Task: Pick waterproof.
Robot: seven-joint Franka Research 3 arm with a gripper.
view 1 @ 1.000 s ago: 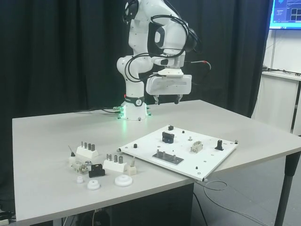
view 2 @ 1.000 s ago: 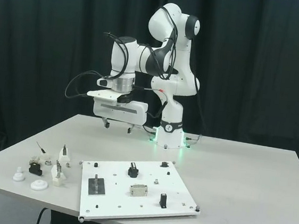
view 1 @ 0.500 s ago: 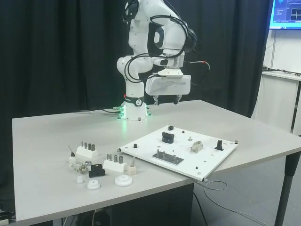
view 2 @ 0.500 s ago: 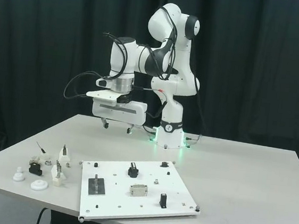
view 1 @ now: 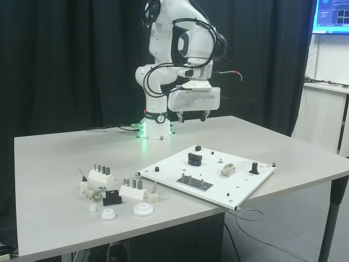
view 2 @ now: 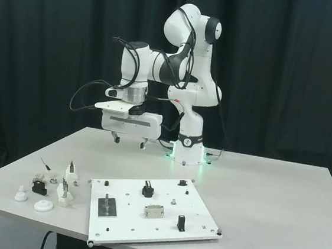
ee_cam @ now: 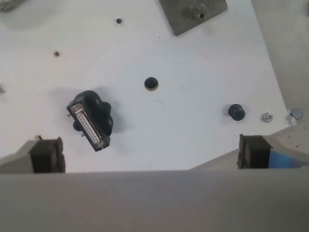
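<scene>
Gripper (view 2: pixel 128 140) hangs high, fingers spread and empty; the loose parts (view 2: pixel 49 186), waterproof presumably among them though I cannot tell which, lie well below near the table's (view 2: pixel 278 190) edge.

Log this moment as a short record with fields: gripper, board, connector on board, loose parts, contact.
gripper: gripper open, high above the table, holding nothing
board: white board flat on the table, one corner past the table's edge
connector on board: black connector with a row of pins, mounted on the board
loose parts: cluster of small white and black parts on the table beside the board
contact: none; the fingers touch nothing
</scene>
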